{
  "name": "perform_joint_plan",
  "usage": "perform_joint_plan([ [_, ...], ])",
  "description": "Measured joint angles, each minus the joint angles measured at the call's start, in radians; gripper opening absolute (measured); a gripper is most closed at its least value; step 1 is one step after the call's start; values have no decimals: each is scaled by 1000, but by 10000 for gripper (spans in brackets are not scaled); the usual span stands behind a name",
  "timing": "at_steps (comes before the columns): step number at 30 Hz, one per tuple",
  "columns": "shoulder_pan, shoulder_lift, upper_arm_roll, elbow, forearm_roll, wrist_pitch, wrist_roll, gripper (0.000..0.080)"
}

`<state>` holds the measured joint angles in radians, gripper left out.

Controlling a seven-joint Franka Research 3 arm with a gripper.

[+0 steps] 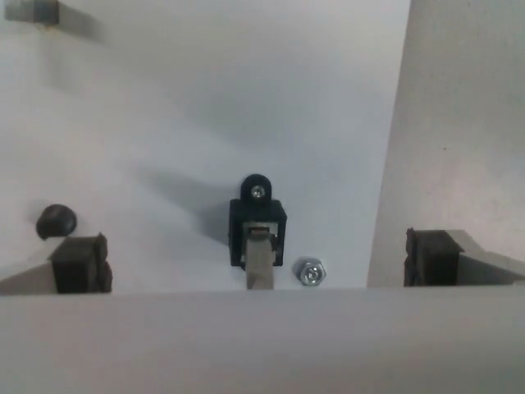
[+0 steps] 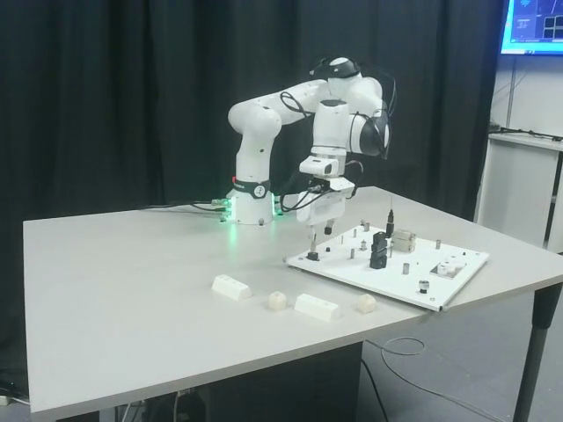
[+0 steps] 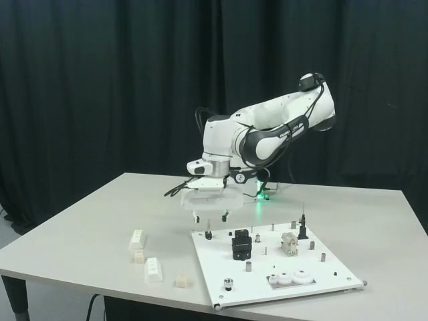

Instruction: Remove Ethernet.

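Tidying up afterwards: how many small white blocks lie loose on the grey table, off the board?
4, in a row before the white board: long block, small cube, long block, small cube. None seem hidden.

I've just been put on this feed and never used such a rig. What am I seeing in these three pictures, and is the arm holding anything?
The white machine is a robot arm bolted on a grey table. Two pictures come from cameras in the room, on different sides of the table. The third comes from a camera on the arm's wrist, looking down past its two black fingertips.

The gripper hangs over one corner of a white board that carries small fixtures and pegs. In the wrist view, a black socket with a grey plug in it lies between the fingers, which stand wide apart. Beside it is a nut.

Four white blocks lie on the table next to the board.

Nothing is held.
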<state>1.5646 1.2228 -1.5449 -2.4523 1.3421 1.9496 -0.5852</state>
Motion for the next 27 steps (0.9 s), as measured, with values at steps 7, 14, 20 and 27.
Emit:
perform_joint_plan([
  [7, -23, 0, 26, 8, 2, 7, 0, 800],
  [14, -45, 0, 43, 17, 12, 7, 0, 800],
  [20, -59, 0, 54, 24, 16, 0, 0, 800],
  [27, -68, 0, 64, 29, 16, -17, 0, 800],
])
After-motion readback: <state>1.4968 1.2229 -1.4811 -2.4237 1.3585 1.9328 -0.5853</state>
